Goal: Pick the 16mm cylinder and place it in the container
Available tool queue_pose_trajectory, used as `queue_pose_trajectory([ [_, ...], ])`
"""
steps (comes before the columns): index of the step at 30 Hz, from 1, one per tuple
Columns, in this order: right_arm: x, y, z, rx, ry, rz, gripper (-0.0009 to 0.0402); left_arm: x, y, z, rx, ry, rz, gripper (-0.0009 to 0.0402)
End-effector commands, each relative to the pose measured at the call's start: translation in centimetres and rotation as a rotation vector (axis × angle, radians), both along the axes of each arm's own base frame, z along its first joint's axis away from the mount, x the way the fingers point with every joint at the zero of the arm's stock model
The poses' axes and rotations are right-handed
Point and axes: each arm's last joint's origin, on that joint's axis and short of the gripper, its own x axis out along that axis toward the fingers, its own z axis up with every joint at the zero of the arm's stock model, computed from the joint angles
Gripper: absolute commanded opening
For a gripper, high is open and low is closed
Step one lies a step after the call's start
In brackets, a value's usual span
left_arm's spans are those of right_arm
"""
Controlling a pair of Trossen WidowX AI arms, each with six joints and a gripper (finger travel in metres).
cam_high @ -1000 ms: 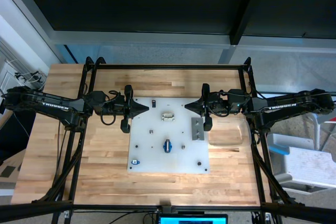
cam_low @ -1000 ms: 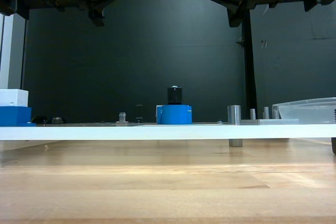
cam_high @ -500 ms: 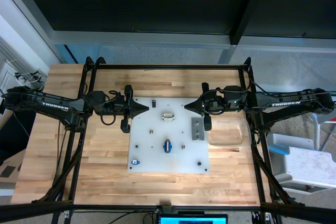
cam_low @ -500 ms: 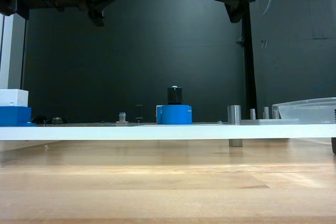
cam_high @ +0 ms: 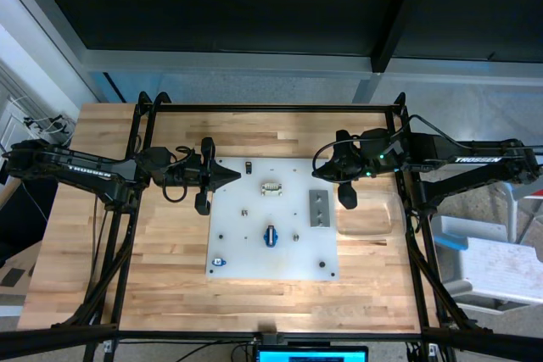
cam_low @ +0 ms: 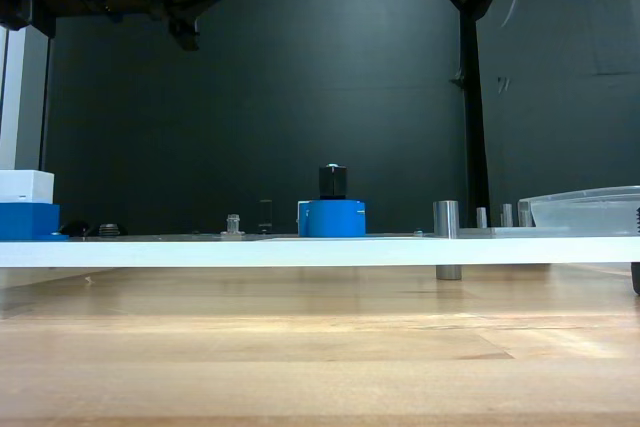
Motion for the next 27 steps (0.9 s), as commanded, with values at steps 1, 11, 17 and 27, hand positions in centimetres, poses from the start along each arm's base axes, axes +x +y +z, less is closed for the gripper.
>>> queue_pose_trajectory([
  [1,0.2,0.1,0.4,0.013,0.056,-0.005,0.0000,0.0,0.0,0.0,0.000,0.000,0.000,0.0000],
  [11,2.8,1.1,0.7,0.004,0.285,0.032,0.0000,0.0,0.0,0.0,0.000,0.001,0.000,0.0000],
  [17,5.0,2.3,0.4,-0.007,0.424,0.066,0.0000,0.0,0.0,0.0,0.000,0.000,0.000,0.0000],
  [27,8.0,4.3,-1.1,-0.037,0.556,0.126,0.0000,0.0,0.0,0.0,0.000,0.000,0.000,0.0000],
])
